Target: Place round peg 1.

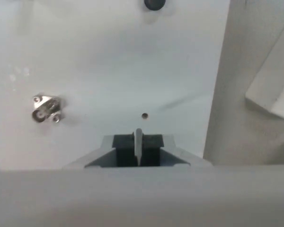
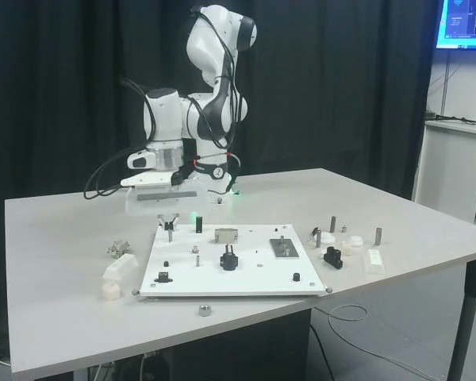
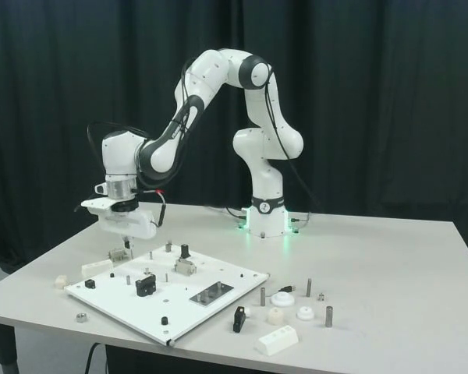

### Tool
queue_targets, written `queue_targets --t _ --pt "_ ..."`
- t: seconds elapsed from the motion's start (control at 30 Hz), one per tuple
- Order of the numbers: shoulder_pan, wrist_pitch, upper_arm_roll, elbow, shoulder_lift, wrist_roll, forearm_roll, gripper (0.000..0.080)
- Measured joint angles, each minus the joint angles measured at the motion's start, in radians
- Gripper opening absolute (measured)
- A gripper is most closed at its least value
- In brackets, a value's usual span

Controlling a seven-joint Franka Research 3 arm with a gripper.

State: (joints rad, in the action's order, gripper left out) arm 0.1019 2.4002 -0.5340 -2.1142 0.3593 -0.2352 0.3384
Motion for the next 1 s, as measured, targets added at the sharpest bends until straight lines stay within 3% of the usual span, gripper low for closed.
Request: queue_targets --t 0.3,1.0 --pt "0.000 -0.010 -0.003 0.000 -0.028 0.001 -0.011 0.0028" --pt "-0.003 -0.010 -0.003 0.007 -0.030 0.004 -0.012 0.0028"
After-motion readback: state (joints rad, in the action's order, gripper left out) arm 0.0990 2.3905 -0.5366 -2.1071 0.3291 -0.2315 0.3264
